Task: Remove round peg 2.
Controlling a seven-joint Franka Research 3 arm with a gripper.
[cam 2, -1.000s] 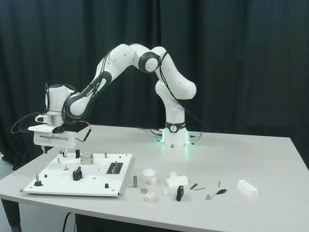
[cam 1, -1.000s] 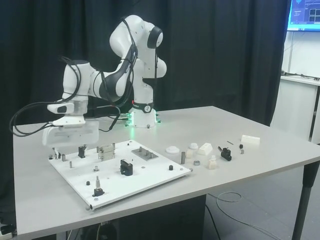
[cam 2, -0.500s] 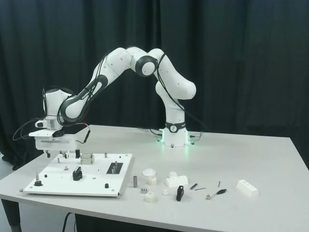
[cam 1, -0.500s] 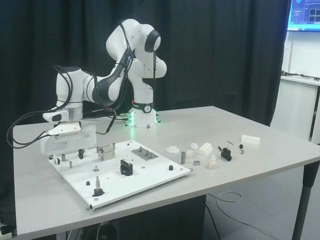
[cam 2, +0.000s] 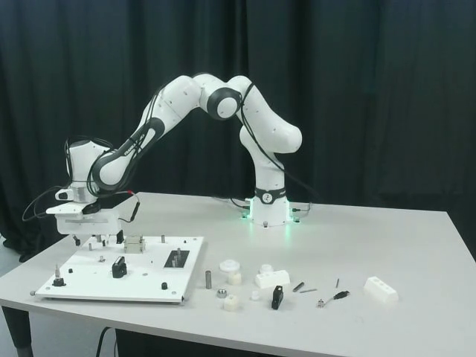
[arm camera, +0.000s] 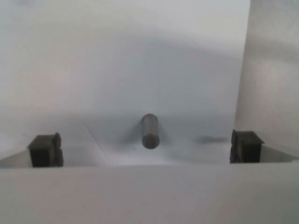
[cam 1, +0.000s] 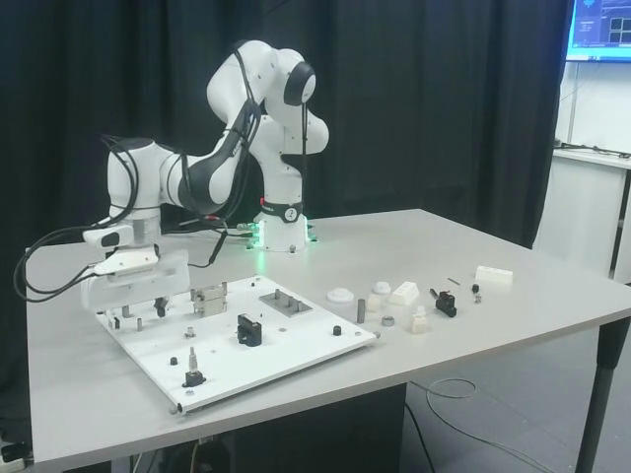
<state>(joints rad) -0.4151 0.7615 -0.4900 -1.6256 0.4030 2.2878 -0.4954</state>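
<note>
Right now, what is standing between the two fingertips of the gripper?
In the wrist view, a single grey peg stands upright on the white board between the open gripper's black fingertips, touching neither.

1. The white seven-jointed arm [cam 2: 186, 104] reaches far out from its base, elbow high, wrist bent down.
2. Its hand [arm camera: 145, 148] hangs low with both black fingertips [arm camera: 45, 150] spread wide apart.
</note>
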